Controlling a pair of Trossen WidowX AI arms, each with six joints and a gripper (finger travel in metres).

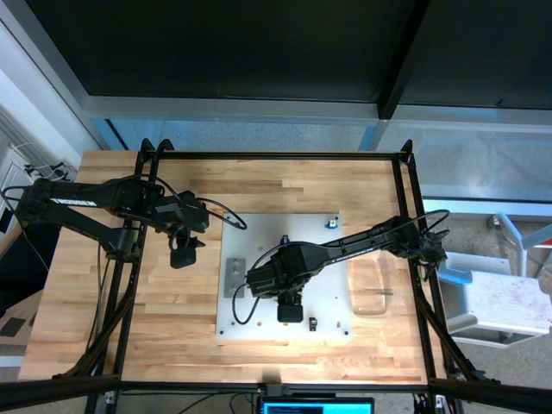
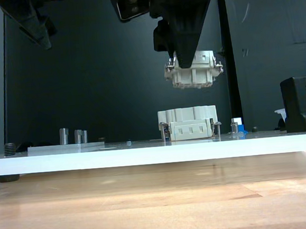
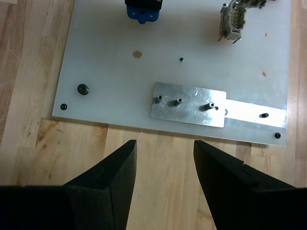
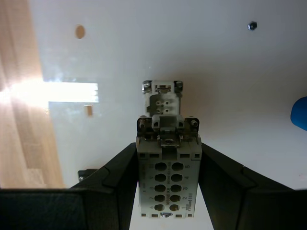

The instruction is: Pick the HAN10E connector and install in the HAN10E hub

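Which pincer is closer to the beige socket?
Right. The right pincer hangs just above the HAN10E hub, gripping the HAN10E connector; the left pincer hovers open beyond the board's edge.

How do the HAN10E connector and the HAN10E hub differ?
The HAN10E connector hangs in air; the HAN10E hub stands on the white board. The connector is clamped in the jaws of the right gripper; the hub is untouched. Both are pale beige. The left gripper, open, hovers over the table beside the board.
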